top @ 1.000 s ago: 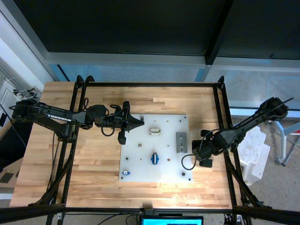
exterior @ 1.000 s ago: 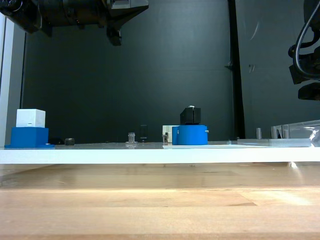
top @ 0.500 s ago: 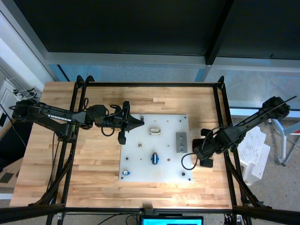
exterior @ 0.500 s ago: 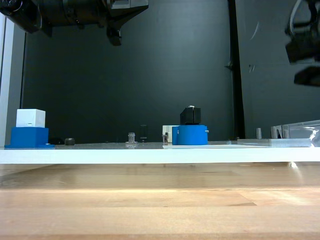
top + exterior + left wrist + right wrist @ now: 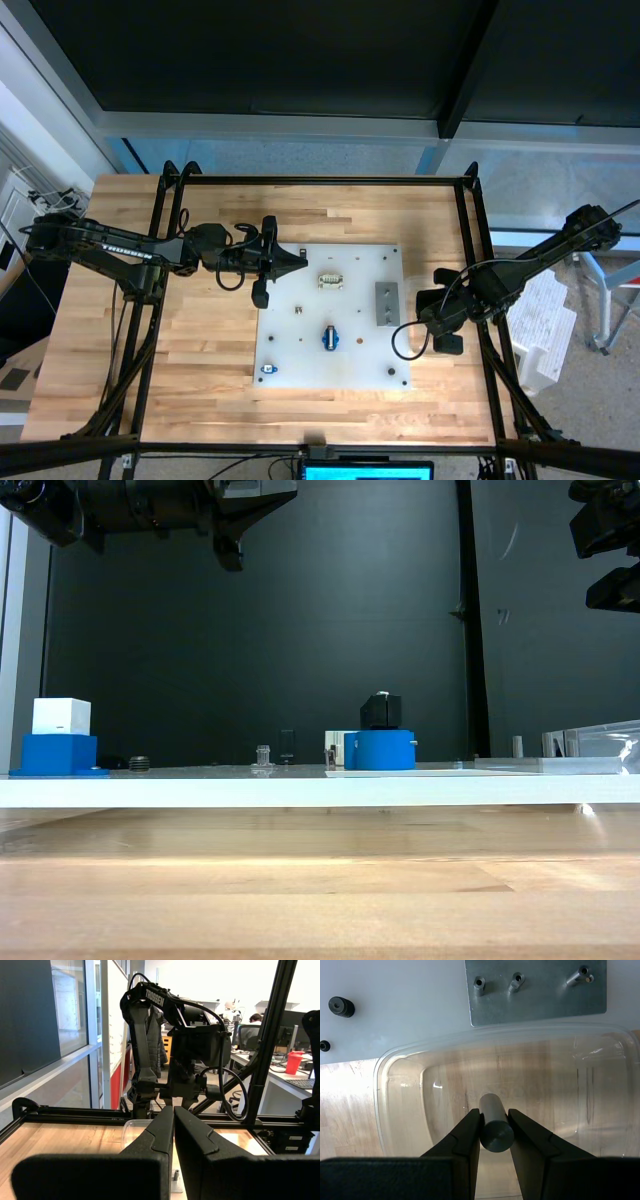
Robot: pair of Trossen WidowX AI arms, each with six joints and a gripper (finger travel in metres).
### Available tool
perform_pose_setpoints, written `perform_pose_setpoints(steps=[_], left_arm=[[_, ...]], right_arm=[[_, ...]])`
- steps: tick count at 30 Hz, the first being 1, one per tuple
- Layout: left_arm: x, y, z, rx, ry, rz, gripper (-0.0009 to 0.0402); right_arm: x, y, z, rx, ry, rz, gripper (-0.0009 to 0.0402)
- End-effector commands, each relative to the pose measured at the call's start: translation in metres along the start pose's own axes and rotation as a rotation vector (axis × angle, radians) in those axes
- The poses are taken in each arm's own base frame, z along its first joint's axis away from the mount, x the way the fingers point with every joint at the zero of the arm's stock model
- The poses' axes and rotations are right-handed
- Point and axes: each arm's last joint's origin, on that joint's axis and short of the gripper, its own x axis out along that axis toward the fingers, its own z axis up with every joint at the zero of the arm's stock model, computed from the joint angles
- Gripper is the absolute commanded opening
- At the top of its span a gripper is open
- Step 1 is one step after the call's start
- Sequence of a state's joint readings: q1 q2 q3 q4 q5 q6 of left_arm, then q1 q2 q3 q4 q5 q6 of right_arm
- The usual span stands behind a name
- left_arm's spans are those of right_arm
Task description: Pick the 16mm cylinder and install on the taskboard
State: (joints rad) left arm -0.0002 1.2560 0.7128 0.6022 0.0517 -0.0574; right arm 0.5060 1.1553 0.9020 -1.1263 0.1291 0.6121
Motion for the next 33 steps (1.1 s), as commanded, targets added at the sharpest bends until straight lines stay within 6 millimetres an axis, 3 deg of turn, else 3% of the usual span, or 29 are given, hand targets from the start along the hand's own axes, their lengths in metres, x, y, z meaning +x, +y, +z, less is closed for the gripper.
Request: perform_pose_setpoints(steps=[1, 5, 15, 33], left_arm=[[0.000, 0.000, 0.000, 0.000, 0.000, 0.000, 0.0000], [0.000, 0.000, 0.000, 0.000, 0.000, 0.000, 0.0000], [0.000, 0.000, 0.000, 0.000, 0.000, 0.000, 0.0000], [0.000, 0.000, 0.000, 0.000, 0.000, 0.000, 0.0000]], right_arm=[[0.000, 0.000, 0.000, -0.004, 0.000, 0.004, 0.0013], [-0.002, 0.002, 0.003, -0.044, -0.002, 0.032, 0.0013], [0.000, 0.007, 0.034, -0.103, 0.007, 0.011, 0.0013], [0.024, 0.031, 0.092, -0.074, 0.018, -0.003, 0.0014]])
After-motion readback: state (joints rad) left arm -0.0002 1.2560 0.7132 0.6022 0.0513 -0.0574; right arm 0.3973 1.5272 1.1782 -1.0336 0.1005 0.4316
